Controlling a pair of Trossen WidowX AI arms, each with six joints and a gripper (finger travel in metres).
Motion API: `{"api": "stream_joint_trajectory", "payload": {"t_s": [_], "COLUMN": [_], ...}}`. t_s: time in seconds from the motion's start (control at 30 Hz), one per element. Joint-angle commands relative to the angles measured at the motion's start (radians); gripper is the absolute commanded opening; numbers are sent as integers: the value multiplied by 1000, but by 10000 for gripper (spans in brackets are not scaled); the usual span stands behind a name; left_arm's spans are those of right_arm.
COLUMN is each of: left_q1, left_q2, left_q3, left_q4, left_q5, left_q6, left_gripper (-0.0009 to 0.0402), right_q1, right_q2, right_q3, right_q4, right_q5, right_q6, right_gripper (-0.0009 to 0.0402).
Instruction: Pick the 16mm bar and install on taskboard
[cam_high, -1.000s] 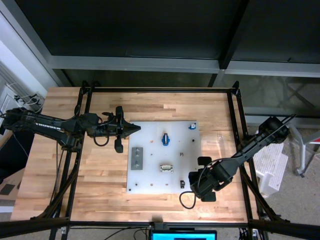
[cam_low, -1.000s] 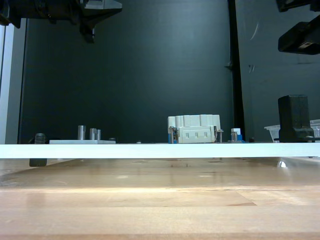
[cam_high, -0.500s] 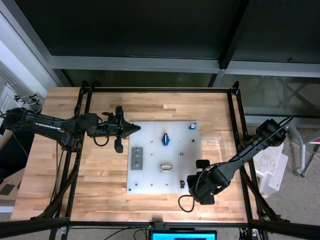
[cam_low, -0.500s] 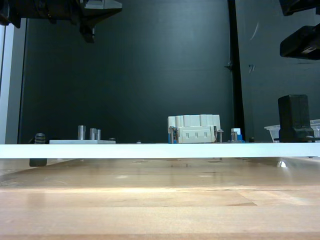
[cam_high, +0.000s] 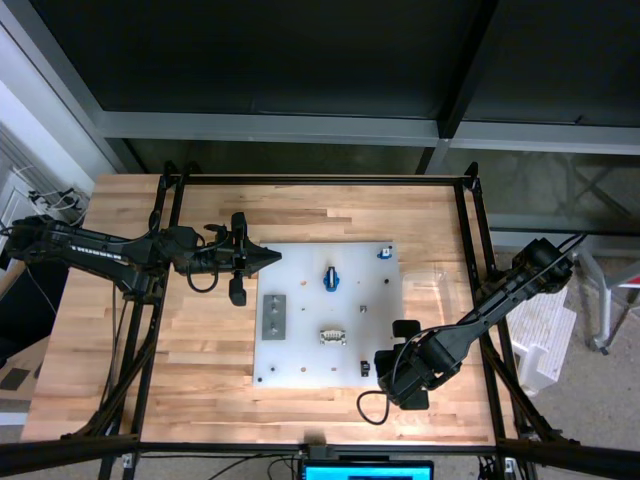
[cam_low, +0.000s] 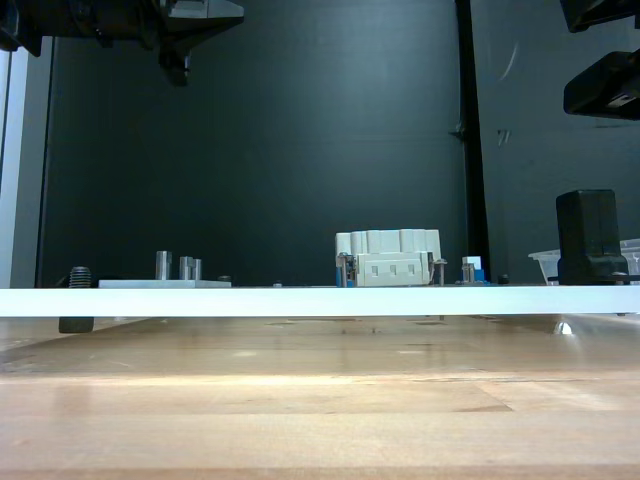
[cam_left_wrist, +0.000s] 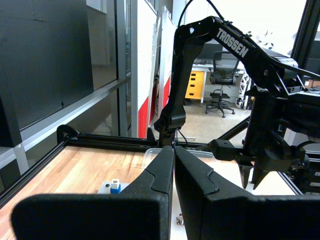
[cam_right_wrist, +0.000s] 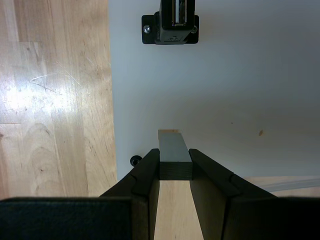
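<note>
Grey metal, the 16mm bar (cam_right_wrist: 172, 147) sits clamped between the fingers of the right gripper (cam_right_wrist: 175, 162), held above the white taskboard (cam_high: 300, 280) near its five o'clock corner, clear of any seat. The left gripper (cam_high: 266, 258), fingers pressed together on nothing, hovers over the board's ten o'clock corner.

Left claw (cam_low: 225, 14): raised, at left.
Right arm (cam_low: 605, 88): raised, right edge.
Taskboard (cam_low: 300, 301): flat on surface (cam_low: 300, 400).
Pegs (cam_low: 180, 266): left.
Beige connector (cam_low: 388, 257): centre.
Black block (cam_low: 587, 238): right.

Beyond my wooden table (cam_high: 320, 205) stands a dark panel (cam_low: 300, 130) — farther off, a bright room with an office chair (cam_left_wrist: 220, 82) and a yellow cabinet (cam_left_wrist: 194, 85).
</note>
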Motion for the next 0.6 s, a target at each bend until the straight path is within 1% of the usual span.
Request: {"api": "stream_joint_trajectory", "payload": {"t_s": [0.03, 0.6], "left_q1": [0, 0], "left_q2": [0, 0], "left_q3": [0, 0], "left_q4": [0, 0], "left_q5": [0, 0], "left_q6": [0, 0], "left_gripper": [1, 1], "right_q1": [1, 2], "right_q2": [0, 19], "right_q3": [-2, -2], "right_q4": [0, 5], "right_q5": [0, 0], "right_q6": [3, 1], "right_gripper": [23, 23]}}
